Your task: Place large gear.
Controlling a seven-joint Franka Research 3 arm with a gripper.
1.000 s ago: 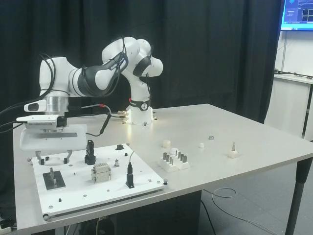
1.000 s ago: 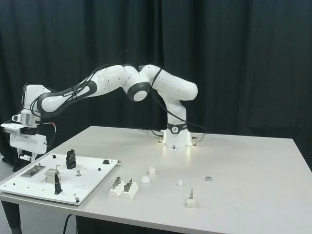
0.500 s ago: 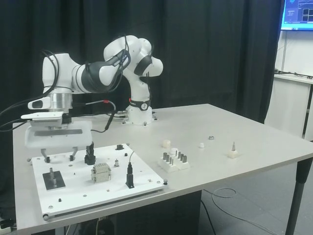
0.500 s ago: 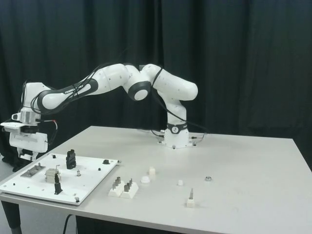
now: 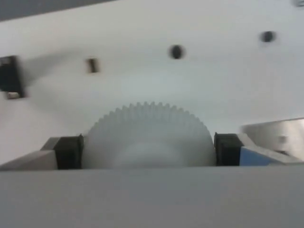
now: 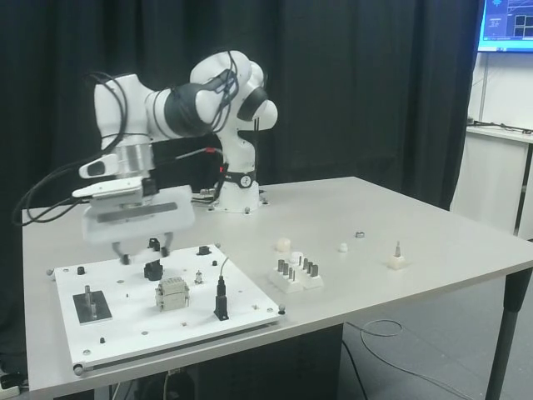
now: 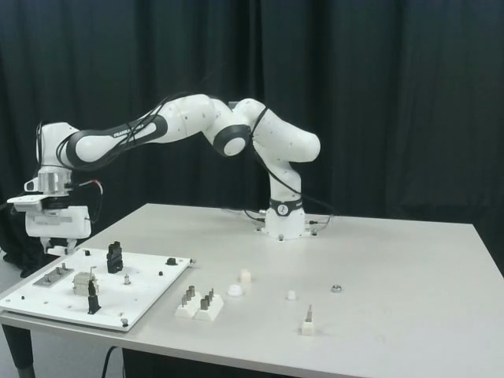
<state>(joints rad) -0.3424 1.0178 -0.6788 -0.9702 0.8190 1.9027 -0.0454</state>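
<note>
In the wrist view a large white gear (image 5: 149,135) with fine teeth sits between my two black fingertips (image 5: 69,152), and the gripper (image 5: 148,152) is shut on it. Under it lies the white assembly board (image 5: 213,71) with small black holes. In the first room view the gripper (image 6: 143,252) hangs a little above the back of the white board (image 6: 250,292), near a black connector (image 6: 152,268). In the second room view the gripper (image 7: 55,249) is over the board's (image 7: 150,295) far left end. The gear itself does not show in the room views.
On the board stand a grey block (image 6: 171,294), a peg on a dark plate (image 6: 90,304) and an upright black plug (image 6: 221,304). To the right on the grey table are white peg holders (image 6: 296,273), small white parts (image 6: 284,244), a nut (image 6: 360,234) and a pin base (image 6: 397,258).
The arm has carried the gripper from the board's left edge up and to the right, towards the black connector at the back. It stays shut on the gear.
</note>
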